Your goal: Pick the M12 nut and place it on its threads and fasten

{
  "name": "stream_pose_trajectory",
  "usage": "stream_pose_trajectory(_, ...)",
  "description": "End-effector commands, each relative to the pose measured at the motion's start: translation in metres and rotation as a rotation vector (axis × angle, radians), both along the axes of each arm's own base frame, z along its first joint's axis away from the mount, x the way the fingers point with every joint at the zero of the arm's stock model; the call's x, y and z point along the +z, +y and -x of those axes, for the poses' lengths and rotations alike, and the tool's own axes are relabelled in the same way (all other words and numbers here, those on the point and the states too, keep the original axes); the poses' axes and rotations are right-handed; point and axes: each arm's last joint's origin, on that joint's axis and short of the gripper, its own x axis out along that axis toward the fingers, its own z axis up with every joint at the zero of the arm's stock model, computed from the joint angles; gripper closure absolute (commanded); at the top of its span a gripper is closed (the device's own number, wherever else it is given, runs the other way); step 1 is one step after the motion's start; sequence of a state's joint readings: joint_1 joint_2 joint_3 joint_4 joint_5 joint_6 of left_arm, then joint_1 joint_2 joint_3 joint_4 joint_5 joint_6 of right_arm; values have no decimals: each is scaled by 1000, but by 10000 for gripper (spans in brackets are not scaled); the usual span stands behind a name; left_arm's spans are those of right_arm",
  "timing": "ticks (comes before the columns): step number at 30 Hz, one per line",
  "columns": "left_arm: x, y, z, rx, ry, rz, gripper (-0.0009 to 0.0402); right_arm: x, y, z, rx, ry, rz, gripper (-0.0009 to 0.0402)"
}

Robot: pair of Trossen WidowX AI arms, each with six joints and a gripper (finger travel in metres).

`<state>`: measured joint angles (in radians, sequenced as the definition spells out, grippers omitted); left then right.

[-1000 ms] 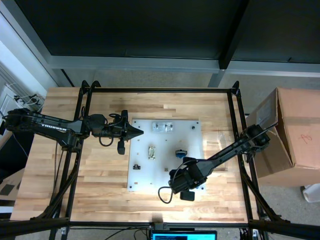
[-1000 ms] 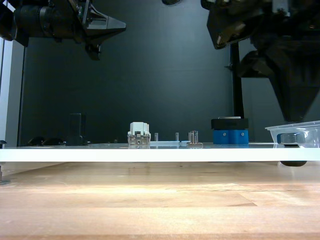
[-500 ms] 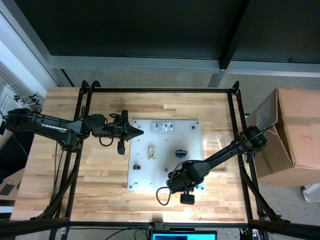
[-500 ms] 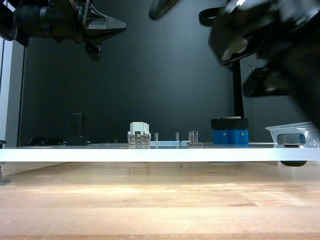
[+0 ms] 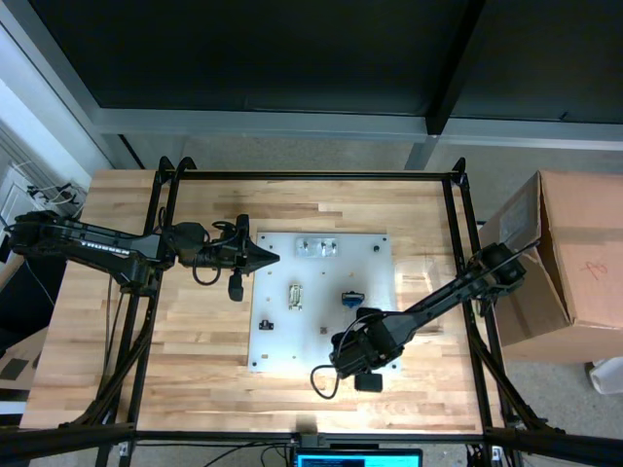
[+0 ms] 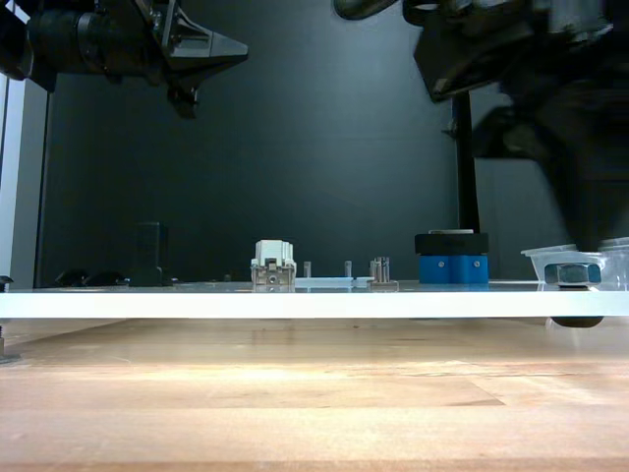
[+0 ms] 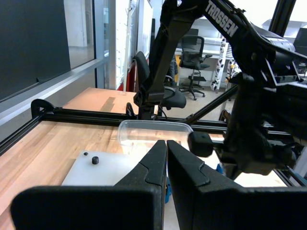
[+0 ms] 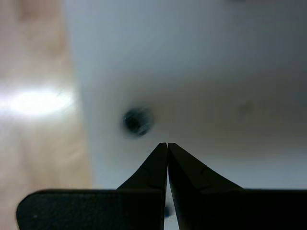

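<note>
Silver nut [image 6: 573,272] under right end effector [image 8: 167,145] (left [image 6: 241,47] aloft)

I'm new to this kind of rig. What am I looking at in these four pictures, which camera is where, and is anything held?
Two black robot arms stand at the sides of a wooden table, reaching over a white board. One picture looks down from above, one looks level along the table-top, two come from cameras on the arms. The left hand hangs shut and empty, high over the board's left edge. The right hand, shut on nothing, points down at the board's near right edge. There the low view shows the small silver nut sitting low, apparently on its stud, no ribs showing; from above the arm hides that spot. A white connector and a blue block also stand on the board.
</note>
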<state>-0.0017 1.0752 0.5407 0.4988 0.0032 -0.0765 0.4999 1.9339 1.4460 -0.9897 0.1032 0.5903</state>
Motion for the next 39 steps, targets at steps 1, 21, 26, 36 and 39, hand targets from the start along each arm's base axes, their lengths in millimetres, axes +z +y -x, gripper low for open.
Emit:
stream_pose_trajectory(1, 0, 0, 0, 0, 0, 0, 393, -3, 1, -2, -5, -17, 7, 393)
stream_pose_trajectory(21, 0, 0, 0, 0, 0, 0, 393, -4, 8, 3, 50, 78, -183, 393)
stream_pose_trajectory(26, 0, 0, 0, 0, 0, 0, 393, 5, 6, 5, 51, 52, -190, 393)
stream_pose_trajectory(36, 0, 0, 0, 0, 0, 0, 393, 24, -18, 14, 80, -94, -156, 394)
stream_pose_trajectory(39, 0, 0, 0, 0, -1, 0, 393, 35, -30, 21, 95, -215, -118, 394)
